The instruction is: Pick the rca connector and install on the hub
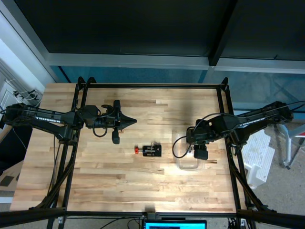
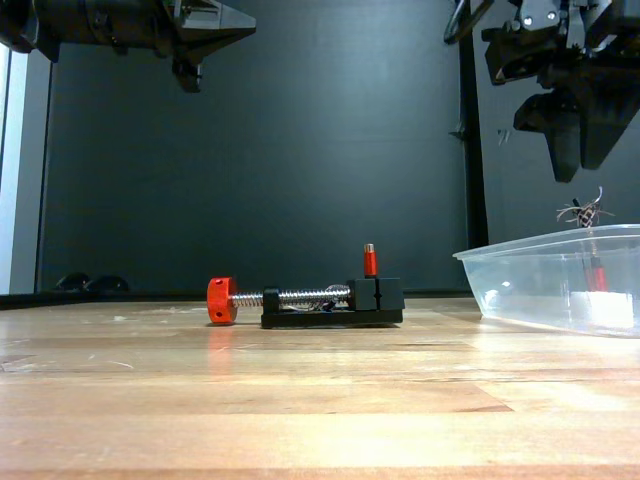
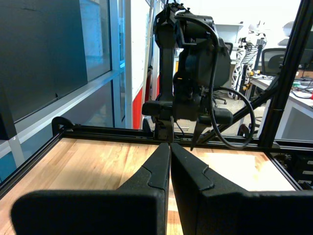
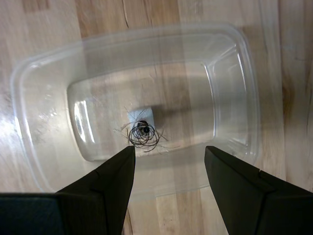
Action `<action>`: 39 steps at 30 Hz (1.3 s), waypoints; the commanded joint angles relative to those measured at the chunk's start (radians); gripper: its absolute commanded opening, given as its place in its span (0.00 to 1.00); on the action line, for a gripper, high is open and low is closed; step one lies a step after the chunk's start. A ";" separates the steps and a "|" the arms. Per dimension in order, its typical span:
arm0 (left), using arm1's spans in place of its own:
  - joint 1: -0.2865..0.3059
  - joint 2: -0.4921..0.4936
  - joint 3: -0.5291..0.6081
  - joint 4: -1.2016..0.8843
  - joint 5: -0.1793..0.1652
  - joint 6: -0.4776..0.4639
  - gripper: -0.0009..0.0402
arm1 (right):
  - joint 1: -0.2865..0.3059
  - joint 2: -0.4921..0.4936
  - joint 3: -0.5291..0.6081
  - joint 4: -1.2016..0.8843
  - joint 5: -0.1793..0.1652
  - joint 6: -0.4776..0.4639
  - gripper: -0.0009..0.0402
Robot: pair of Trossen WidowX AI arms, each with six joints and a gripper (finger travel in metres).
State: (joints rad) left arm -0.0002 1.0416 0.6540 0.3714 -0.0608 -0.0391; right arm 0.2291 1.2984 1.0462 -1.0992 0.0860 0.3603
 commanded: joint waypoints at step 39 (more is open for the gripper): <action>0.000 0.000 0.000 0.000 0.000 0.000 0.02 | 0.054 0.158 -0.146 0.249 0.003 -0.001 0.50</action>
State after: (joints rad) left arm -0.0002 1.0416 0.6540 0.3714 -0.0608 -0.0395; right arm 0.2813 1.4506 0.8993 -0.8539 0.0902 0.3611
